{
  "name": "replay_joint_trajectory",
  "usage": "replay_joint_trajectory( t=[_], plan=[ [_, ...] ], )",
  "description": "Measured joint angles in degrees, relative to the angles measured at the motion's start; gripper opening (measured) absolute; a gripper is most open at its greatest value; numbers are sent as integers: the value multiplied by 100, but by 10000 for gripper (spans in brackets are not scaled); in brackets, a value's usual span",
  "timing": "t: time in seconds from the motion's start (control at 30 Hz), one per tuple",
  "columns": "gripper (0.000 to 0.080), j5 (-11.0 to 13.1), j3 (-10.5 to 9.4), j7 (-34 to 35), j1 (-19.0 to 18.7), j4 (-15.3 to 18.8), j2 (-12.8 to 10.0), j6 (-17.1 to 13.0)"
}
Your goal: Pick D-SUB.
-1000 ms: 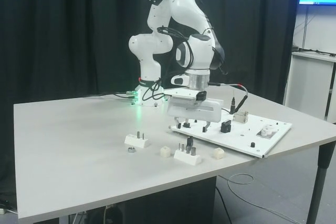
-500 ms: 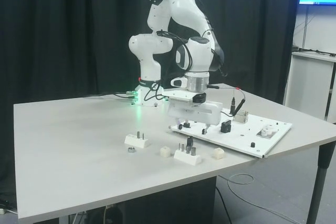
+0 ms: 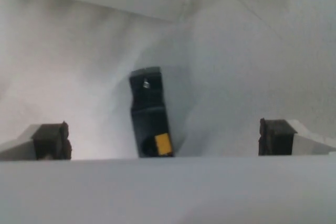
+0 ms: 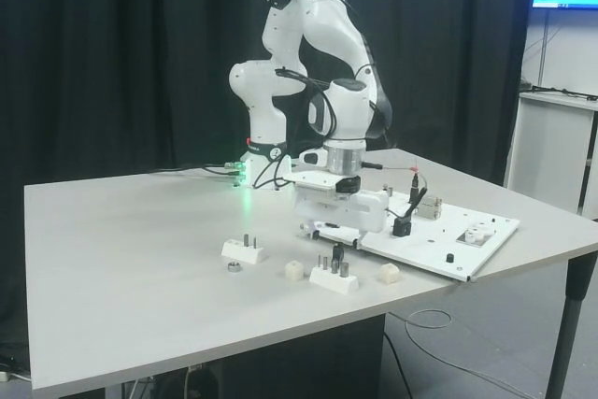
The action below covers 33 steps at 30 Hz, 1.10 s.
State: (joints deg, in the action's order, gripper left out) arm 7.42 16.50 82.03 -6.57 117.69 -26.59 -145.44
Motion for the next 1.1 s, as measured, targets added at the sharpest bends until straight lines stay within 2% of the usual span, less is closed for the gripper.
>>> replay_joint_trajectory(
  t=[0.4,1.1],
  plan=[
    [800,5,-66,0,0,391,-4,-489],
    [800,5,-110,-3,0,537,-7,-829]
  ],
)
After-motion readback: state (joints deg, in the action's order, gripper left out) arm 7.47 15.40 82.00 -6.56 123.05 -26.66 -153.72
